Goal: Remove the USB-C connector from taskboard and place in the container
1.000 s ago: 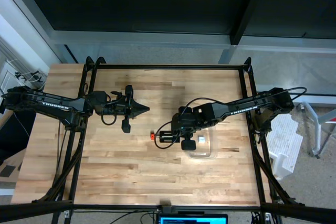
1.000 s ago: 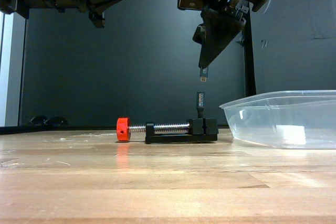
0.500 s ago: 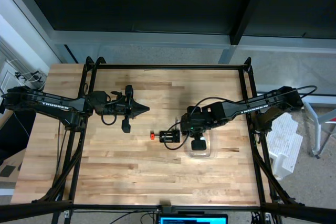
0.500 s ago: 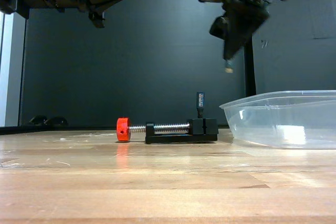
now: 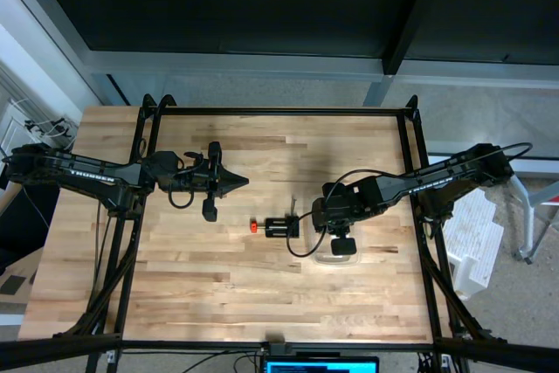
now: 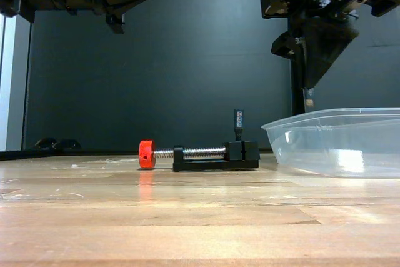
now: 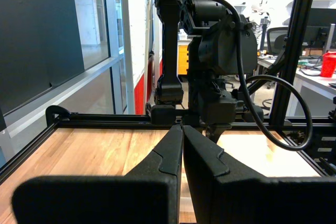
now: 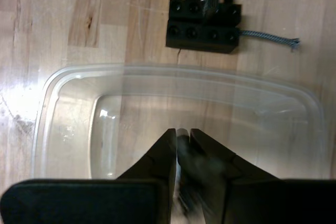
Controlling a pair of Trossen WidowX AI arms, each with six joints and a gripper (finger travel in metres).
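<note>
My right gripper hangs over the near-left part of the clear container, just above its rim. It is shut on the USB-C connector, a tiny dark plug whose pale tip pokes out below the fingertips. The right wrist view shows the plug pinched between the fingers, with the container's floor beneath. The taskboard, black with a red-orange knob, lies left of the container on the table. My left gripper is shut and held high at the left, far from both.
A short dark upright piece stands on the taskboard's right block. A braided wire lies on the wood beside the taskboard. A black frame borders the wooden table.
The right gripper carried the connector rightward from above the taskboard, then down to just over the container. The left arm has not moved.
</note>
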